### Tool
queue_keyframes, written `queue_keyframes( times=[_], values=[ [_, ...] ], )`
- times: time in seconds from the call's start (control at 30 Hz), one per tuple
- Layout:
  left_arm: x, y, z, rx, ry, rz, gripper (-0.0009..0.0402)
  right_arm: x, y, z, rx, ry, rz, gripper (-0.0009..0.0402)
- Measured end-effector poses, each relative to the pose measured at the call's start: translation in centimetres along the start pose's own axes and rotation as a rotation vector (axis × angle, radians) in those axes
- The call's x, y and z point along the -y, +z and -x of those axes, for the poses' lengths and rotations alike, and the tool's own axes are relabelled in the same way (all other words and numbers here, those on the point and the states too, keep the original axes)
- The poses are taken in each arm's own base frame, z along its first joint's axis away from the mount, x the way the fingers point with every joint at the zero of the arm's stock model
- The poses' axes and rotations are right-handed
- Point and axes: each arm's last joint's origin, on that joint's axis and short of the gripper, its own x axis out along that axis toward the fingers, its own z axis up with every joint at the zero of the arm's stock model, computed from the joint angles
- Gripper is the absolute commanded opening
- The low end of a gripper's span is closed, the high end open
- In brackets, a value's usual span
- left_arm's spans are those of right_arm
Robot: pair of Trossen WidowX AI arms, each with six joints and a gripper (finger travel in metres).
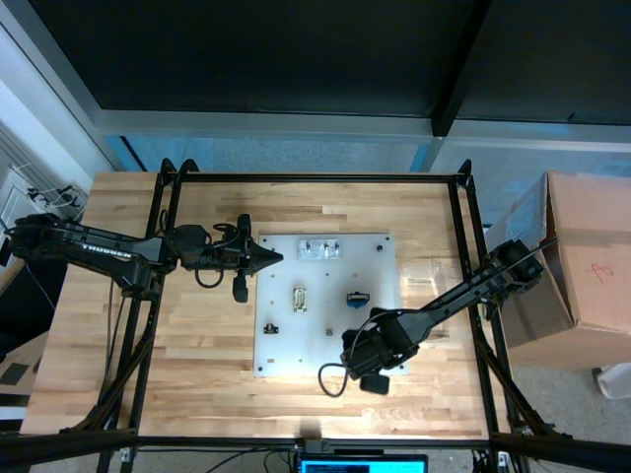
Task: Unfasten the M12 nut and place it in the container
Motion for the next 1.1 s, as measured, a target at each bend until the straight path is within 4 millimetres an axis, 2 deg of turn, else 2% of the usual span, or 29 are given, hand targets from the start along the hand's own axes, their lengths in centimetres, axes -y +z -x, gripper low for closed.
queue_keyframes(
  times=[0.1, 0.47, 1.1],
  values=[
    [0.0, 0.0, 0.0, 0.0, 0.0, 0.0, 0.0, -0.3, 0.2, -0.1, 0.0, 0.054, 0.019, 0.0],
    [0.0, 0.0, 0.0, 0.001, 0.0, 0.0, 0.0, -0.9, 0.9, -2.3, 0.011, 0.063, 0.019, 0.0],
    [0.0, 0.0, 0.0, 0.001, 0.0, 0.0, 0.0, -0.3, 0.6, -2.5, 0.0, -0.024, 0.02, 0.0]
  ],
)
